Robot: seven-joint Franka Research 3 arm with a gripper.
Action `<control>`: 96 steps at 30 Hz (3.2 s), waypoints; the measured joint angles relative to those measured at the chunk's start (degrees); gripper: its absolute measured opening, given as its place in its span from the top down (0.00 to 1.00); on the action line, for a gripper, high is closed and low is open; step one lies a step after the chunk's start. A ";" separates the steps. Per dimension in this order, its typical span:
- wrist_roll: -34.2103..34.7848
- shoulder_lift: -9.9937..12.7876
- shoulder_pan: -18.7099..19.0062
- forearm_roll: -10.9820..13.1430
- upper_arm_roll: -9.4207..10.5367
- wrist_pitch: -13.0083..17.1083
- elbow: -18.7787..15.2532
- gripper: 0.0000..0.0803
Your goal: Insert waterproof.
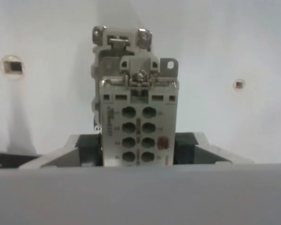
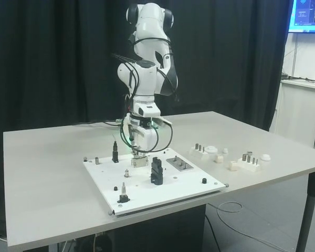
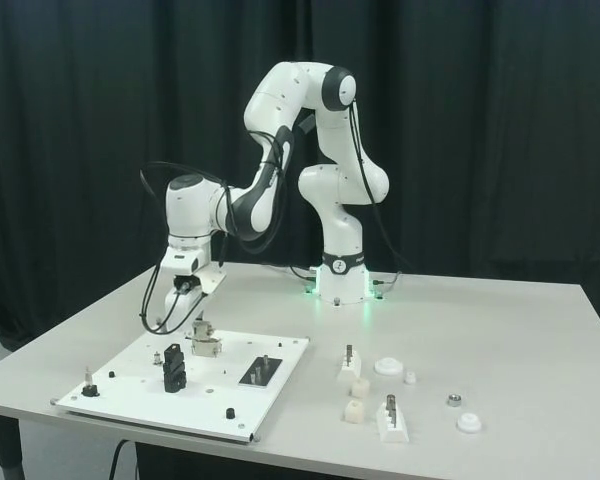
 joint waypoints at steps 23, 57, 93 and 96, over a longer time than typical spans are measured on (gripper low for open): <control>-1.30 0.24 0.32 0.00 -0.31 -1.00 -0.88 0.60; -4.25 -3.71 1.02 3.94 -0.74 12.07 -9.47 0.60; -5.71 -6.92 1.02 3.53 -0.77 15.38 -13.58 0.60; -5.71 -6.76 1.05 3.51 -0.75 15.38 -13.59 0.60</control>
